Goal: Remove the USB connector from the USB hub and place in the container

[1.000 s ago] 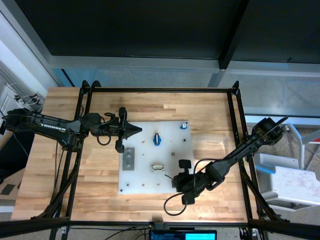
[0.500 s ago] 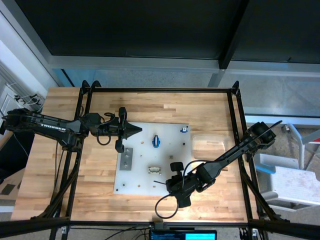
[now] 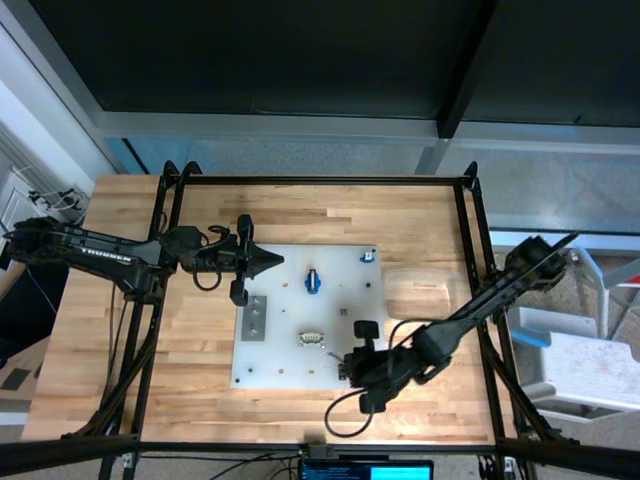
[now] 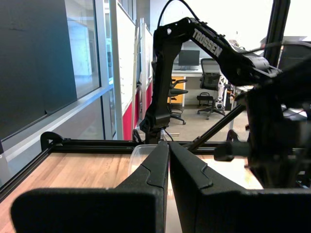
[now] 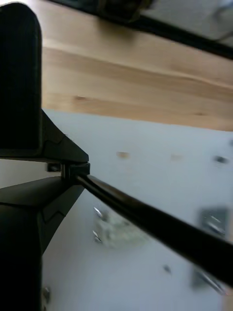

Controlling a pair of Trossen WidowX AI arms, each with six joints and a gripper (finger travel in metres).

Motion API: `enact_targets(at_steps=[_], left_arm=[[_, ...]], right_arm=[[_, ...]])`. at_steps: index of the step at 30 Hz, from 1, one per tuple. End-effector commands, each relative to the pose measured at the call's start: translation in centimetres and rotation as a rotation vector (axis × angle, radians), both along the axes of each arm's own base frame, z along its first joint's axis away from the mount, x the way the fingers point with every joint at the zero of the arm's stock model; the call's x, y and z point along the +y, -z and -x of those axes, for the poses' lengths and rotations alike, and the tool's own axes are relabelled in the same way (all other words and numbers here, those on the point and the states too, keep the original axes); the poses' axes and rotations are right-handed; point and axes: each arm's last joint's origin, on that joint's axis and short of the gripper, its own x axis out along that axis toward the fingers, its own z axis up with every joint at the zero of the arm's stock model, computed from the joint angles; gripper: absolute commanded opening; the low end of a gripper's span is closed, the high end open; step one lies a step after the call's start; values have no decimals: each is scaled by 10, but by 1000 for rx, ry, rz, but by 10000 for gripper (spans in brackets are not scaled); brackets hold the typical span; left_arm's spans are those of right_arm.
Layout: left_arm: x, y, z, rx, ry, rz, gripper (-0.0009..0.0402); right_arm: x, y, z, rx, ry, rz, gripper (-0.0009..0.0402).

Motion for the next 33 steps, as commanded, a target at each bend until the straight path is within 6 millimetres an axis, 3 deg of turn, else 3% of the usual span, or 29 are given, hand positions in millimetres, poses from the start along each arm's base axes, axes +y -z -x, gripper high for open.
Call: enact_targets(at_steps=[1,12,22,33], left_arm=[[0,0,0,-1,0,0,0],[0,0,0,0,0,0,1],[0,0,0,-1,0,0,1],[0,0,0,0,0,0,1]], right_arm=[[-1,8,4,15,3,-6,0],[-8,-9,15,31,-19,-25,0],[-45,-43,61,94,57,-55,0],[-95,-66,112,328,161,-41,0]])
